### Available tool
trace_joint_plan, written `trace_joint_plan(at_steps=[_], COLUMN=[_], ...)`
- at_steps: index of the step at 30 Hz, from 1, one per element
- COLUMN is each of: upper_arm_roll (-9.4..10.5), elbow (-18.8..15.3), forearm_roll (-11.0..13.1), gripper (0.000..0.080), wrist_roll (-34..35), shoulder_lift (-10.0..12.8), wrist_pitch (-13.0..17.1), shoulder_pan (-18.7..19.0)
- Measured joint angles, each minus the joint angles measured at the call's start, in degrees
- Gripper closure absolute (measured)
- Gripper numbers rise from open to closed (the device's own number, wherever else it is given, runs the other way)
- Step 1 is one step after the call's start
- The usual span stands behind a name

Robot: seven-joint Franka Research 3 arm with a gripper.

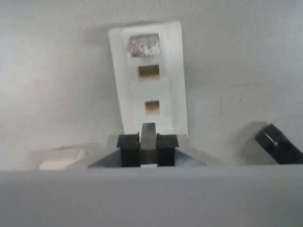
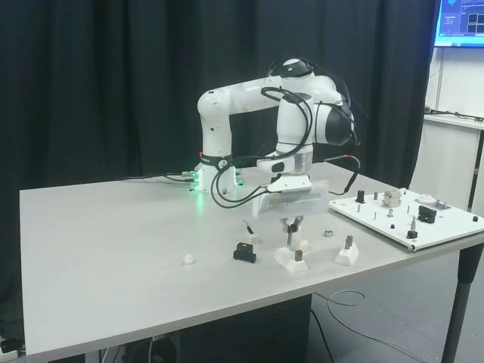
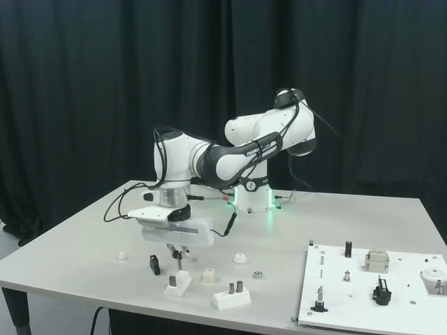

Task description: Insert square peg 2.

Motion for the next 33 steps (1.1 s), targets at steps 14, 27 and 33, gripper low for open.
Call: trace_joint_plan(at_steps=[14, 27, 33], upper_arm_roll=[-1.32, -1.35, -1.35], elbow=[0.3, 1.9, 3.9], forearm_roll=[-0.4, -0.2, -0.2], gripper=[0.0732, 0.0733, 0.0733], wrist_roll=[0.1, 0.2, 0.2], shoulder_lift=[-0.3, -0.3, -0.4], wrist_pitch=[-1.9, -2.5, -3.4], shoulder_pan=[0.2, 0.2, 0.2])
